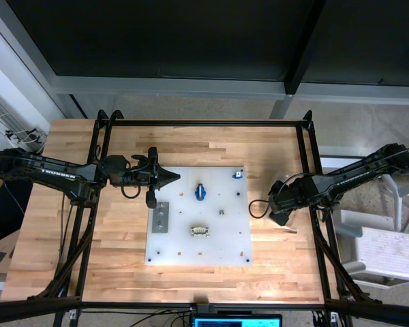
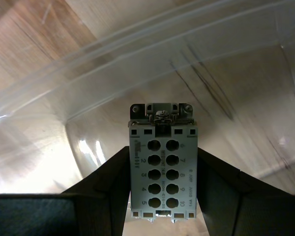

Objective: Remove the HAN10-E connector and place it in the container

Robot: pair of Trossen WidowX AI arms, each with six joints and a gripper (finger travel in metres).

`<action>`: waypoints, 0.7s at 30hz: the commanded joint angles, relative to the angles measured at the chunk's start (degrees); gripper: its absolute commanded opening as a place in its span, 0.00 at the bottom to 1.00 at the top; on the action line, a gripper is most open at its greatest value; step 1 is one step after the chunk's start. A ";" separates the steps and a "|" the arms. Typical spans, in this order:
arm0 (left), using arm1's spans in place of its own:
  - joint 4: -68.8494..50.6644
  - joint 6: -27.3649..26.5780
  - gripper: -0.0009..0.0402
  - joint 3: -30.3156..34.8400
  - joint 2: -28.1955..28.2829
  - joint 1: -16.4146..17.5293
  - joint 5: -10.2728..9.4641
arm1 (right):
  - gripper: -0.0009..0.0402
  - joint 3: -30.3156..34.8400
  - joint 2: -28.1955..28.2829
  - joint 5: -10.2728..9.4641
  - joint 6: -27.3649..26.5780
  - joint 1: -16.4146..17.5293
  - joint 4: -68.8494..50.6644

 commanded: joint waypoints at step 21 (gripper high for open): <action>0.02 0.02 0.02 0.00 0.00 0.00 0.02 | 0.47 -2.36 0.02 -1.07 -1.57 0.48 3.56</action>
